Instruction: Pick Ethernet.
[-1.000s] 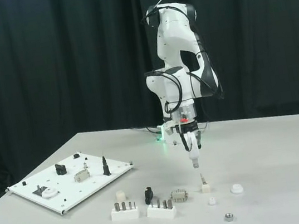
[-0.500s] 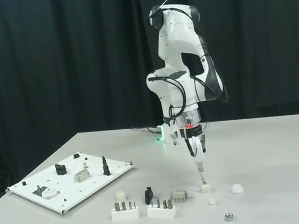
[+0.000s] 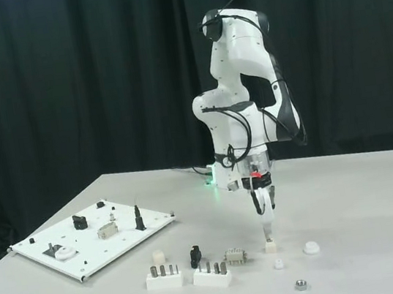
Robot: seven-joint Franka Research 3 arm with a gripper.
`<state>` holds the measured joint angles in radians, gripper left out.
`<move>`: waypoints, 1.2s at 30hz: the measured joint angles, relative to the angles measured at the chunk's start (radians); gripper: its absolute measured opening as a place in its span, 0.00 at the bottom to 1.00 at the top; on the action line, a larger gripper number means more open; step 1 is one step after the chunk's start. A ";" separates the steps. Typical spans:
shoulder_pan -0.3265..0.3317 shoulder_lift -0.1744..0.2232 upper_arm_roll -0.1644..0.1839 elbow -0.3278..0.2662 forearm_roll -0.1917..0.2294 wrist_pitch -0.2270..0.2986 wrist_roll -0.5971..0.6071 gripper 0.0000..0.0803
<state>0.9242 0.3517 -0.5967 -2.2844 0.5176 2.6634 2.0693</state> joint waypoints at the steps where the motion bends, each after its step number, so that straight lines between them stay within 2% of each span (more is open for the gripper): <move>1: 0.000 0.005 0.001 0.003 0.002 0.000 0.000 1.00; 14: -0.002 0.062 0.003 0.040 0.006 0.002 0.000 1.00; 28: -0.004 0.092 0.006 0.052 0.006 0.004 -0.020 0.96; 29: -0.004 0.093 0.007 0.052 0.006 0.004 -0.020 0.76; 36: -0.013 0.096 0.016 0.055 0.006 0.004 -0.020 0.76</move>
<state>0.9112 0.4479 -0.5812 -2.2298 0.5238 2.6678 2.0494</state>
